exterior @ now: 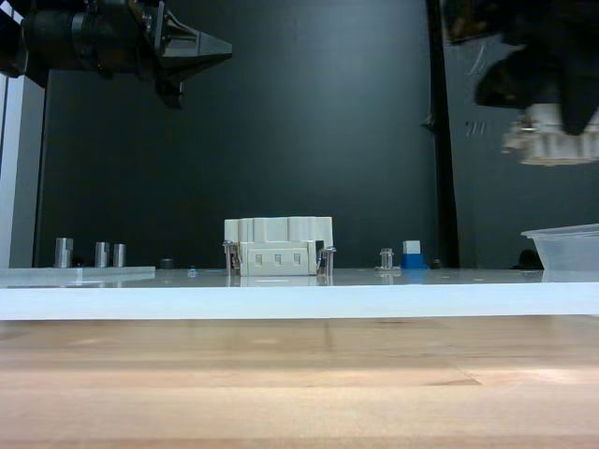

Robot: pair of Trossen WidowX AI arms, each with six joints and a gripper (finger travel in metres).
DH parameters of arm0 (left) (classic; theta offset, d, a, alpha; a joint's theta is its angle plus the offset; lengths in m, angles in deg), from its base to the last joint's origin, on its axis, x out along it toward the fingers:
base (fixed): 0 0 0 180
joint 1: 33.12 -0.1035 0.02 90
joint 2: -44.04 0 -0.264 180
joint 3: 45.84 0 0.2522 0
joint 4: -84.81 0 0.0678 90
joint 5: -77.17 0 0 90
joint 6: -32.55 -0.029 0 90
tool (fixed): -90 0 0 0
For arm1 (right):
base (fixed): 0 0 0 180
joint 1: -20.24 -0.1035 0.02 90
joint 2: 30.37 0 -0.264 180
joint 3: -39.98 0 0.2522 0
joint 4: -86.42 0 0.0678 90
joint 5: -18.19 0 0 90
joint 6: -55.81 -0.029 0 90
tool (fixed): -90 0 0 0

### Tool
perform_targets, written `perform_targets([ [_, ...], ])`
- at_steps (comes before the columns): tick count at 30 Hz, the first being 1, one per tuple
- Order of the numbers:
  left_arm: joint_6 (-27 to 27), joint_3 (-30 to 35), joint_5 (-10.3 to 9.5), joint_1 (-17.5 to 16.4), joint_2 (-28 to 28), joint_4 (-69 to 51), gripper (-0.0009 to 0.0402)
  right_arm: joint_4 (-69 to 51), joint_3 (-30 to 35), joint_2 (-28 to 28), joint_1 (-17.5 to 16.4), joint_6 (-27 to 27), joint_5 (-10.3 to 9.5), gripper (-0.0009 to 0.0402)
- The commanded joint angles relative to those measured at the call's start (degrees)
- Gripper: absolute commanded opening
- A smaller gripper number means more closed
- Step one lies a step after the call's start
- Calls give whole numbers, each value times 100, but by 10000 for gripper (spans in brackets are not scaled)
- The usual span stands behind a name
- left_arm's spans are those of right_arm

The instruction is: Remove the HAN10-E connector and place it in the container

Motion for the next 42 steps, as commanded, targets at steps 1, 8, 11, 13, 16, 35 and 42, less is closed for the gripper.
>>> perform_targets([
  [1,0,2,0,-2,0,0,0,13,-376,-332,-116,-192,48,0],
  [8,0,2,0,-2,0,2,0,20,-964,-855,-297,-503,48,0],
  [11,0,2,0,-2,0,2,0,17,-1189,-1038,-378,-691,50,0],
  [13,0,2,0,0,0,2,0,24,-1333,-1147,-455,-804,50,0],
  [16,0,2,0,0,0,0,0,48,-1561,-1279,-564,-1016,52,0],
  [35,0,2,0,-2,0,0,0,1093,-2664,-1283,-896,-1580,50,0],
  [42,0,2,0,-2,0,2,0,1351,-2894,-1268,-911,-1801,50,0],
])
